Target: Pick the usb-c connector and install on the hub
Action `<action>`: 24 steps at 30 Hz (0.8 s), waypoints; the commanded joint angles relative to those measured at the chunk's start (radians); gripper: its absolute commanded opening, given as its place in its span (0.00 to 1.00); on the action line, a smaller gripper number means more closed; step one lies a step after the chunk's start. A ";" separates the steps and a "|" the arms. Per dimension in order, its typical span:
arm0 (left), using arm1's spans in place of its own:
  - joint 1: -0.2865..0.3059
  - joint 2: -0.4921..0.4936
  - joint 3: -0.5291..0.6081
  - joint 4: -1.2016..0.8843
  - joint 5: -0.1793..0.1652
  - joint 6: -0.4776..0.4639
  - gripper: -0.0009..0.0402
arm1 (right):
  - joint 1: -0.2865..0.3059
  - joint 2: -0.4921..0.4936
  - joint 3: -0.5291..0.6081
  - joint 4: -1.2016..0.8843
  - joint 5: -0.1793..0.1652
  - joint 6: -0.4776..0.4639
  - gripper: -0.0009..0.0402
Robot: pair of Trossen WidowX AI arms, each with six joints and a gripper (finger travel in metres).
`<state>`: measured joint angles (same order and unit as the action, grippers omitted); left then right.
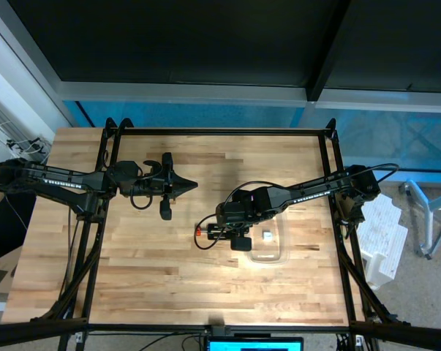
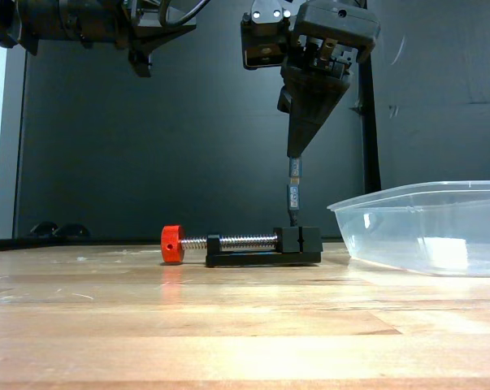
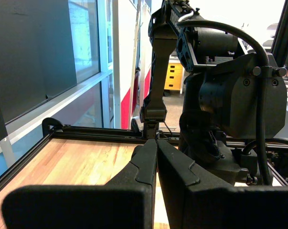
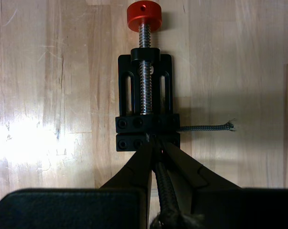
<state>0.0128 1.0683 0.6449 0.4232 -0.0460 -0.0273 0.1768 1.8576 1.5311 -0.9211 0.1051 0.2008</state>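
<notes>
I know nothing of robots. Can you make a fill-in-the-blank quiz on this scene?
The right end effector holds the usb-c ____ upright over the hub.
The left end effector, parked away from the hub, is ____ (open/shut).
The clear tray lies on the hub's side away from its orange ____.
Answers: connector; shut; knob.

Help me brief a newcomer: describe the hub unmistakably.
Over the table, the left gripper hangs shut at left. Beside the clear tray, under the right gripper shut on the connector, lies the black hub. Only it has an orange-red knob.
</notes>
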 commanded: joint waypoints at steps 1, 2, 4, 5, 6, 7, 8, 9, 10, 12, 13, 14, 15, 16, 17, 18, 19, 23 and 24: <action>0.000 0.000 0.000 0.000 0.000 0.000 0.02 | 0.000 0.002 -0.005 0.001 0.000 0.000 0.02; 0.000 0.000 0.000 0.000 0.000 0.000 0.02 | 0.000 0.002 -0.006 0.002 0.000 0.000 0.02; 0.000 0.000 0.000 0.000 0.000 0.000 0.02 | 0.000 0.002 -0.010 0.008 -0.001 0.000 0.02; 0.000 0.000 0.000 0.000 0.000 0.000 0.02 | 0.000 0.002 -0.010 0.008 -0.001 0.000 0.02; 0.000 0.000 0.000 0.000 0.000 0.000 0.02 | 0.000 0.002 -0.010 0.009 -0.001 0.000 0.02; 0.000 0.000 0.000 0.000 0.000 0.000 0.02 | 0.000 0.002 -0.010 0.010 -0.001 0.000 0.02; 0.000 0.000 0.000 0.000 0.000 0.000 0.02 | 0.000 0.002 -0.010 0.010 -0.001 0.000 0.02; 0.000 0.000 0.000 0.000 0.000 0.000 0.02 | 0.000 0.002 -0.010 0.011 -0.001 0.000 0.02; 0.000 0.000 0.000 0.000 0.000 0.000 0.02 | 0.000 0.002 -0.010 0.011 -0.001 0.000 0.02; 0.000 0.000 0.000 0.000 0.000 0.000 0.02 | 0.000 0.002 -0.010 0.011 -0.001 0.000 0.02; 0.000 0.000 0.000 0.000 0.000 0.000 0.02 | 0.000 0.002 -0.010 0.012 0.000 0.000 0.02; 0.000 0.000 0.000 0.000 0.000 0.000 0.02 | 0.000 0.002 -0.010 0.012 0.000 0.000 0.02; 0.000 0.000 0.000 0.000 0.000 0.000 0.02 | 0.000 0.002 -0.010 0.012 -0.001 0.000 0.02; 0.000 0.000 0.000 0.000 0.000 0.000 0.02 | 0.000 0.002 -0.010 0.012 0.000 0.000 0.02; 0.000 0.000 0.000 0.000 0.000 0.000 0.02 | 0.000 0.002 -0.010 0.012 -0.001 0.000 0.02; 0.000 0.000 0.000 0.000 0.000 0.000 0.02 | 0.000 0.002 -0.010 0.012 0.000 0.000 0.02; 0.000 0.000 0.000 0.000 0.000 0.000 0.02 | 0.000 0.002 -0.010 0.012 0.000 0.000 0.02; 0.000 0.000 0.000 0.000 0.000 0.000 0.02 | 0.000 0.002 -0.010 0.012 0.000 0.000 0.02; 0.000 0.000 0.000 0.000 0.000 0.000 0.02 | 0.000 0.002 -0.010 0.012 0.000 0.000 0.02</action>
<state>0.0128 1.0683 0.6453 0.4232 -0.0460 -0.0269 0.1764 1.8572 1.5211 -0.9081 0.1047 0.2005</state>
